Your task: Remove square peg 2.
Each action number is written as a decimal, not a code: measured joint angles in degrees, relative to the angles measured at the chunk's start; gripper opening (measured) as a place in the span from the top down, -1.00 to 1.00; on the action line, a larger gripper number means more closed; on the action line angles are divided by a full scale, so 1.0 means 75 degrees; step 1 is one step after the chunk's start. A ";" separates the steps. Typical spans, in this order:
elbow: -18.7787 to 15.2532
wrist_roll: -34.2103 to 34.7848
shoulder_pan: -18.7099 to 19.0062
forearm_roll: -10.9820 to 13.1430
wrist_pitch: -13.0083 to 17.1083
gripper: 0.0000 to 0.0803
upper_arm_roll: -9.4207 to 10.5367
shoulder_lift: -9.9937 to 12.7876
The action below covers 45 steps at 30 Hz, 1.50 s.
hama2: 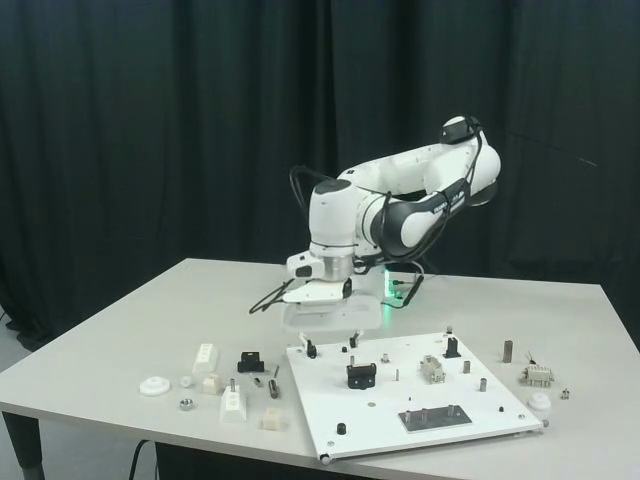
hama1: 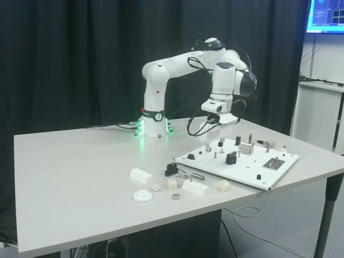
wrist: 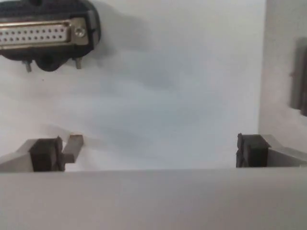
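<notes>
My gripper is open and holds nothing, low over the white board. In the wrist view a small grey square peg stands upright on the board right beside the outer side of one fingertip, not between the fingers. The other fingertip is far across the gap. From the room views the gripper hangs over the board's end nearest the robot base, among several short pegs.
A black-housed multi-pin connector is mounted on the board close to the gripper. A grey plate lies on the board's far part. Loose white blocks, a white gear and a black part lie on the grey table beside the board.
</notes>
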 joint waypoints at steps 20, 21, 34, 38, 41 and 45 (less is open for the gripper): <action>-0.0699 0.0117 0.0591 0.0299 0.0185 -0.99 0.0332 -0.0093; -0.0761 0.0123 0.0658 0.0315 0.0216 -0.99 0.0328 -0.0117; -0.1435 0.0223 0.1536 0.0607 0.0962 -0.99 0.0138 -0.0241; -0.1475 0.0328 0.1632 0.0620 0.1202 -0.99 0.0141 -0.0241; -0.1475 0.0363 0.1637 0.0620 0.1296 -0.99 0.0153 -0.0241; -0.1472 0.0390 0.1615 0.0622 0.1398 -0.99 0.0185 -0.0241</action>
